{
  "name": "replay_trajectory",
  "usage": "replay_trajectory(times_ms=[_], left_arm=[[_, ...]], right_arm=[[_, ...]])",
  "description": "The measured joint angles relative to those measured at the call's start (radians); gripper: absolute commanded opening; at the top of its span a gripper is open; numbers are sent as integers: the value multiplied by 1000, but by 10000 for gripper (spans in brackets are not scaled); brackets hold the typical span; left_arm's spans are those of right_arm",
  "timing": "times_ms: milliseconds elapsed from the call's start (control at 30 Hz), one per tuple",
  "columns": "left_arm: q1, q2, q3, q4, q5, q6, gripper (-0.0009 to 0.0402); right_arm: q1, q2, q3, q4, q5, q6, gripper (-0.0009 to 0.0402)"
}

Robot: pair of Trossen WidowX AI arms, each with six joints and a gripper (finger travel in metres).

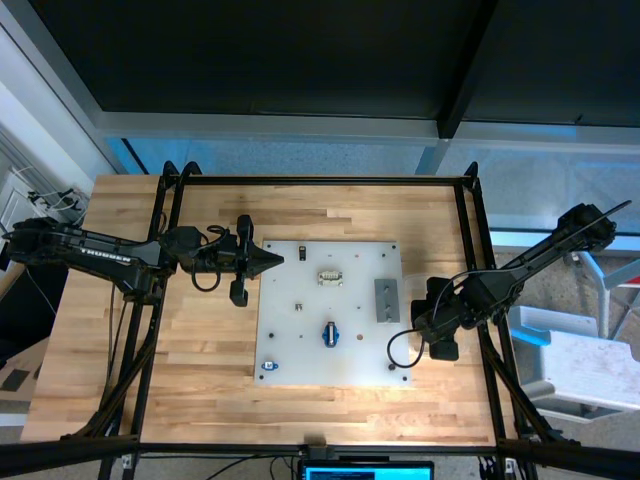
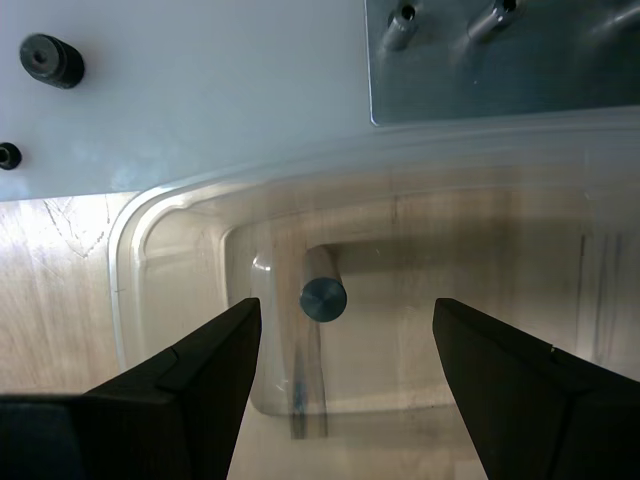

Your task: Pick the 16mm cylinder and place it in the taskboard

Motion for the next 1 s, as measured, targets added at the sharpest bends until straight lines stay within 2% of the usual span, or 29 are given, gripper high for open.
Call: replay_trajectory(times_ms=[1000], left_arm=[[0,0,0,0,0,0,0]], right_arm=[[6,59,-87,125,0,18,240]])
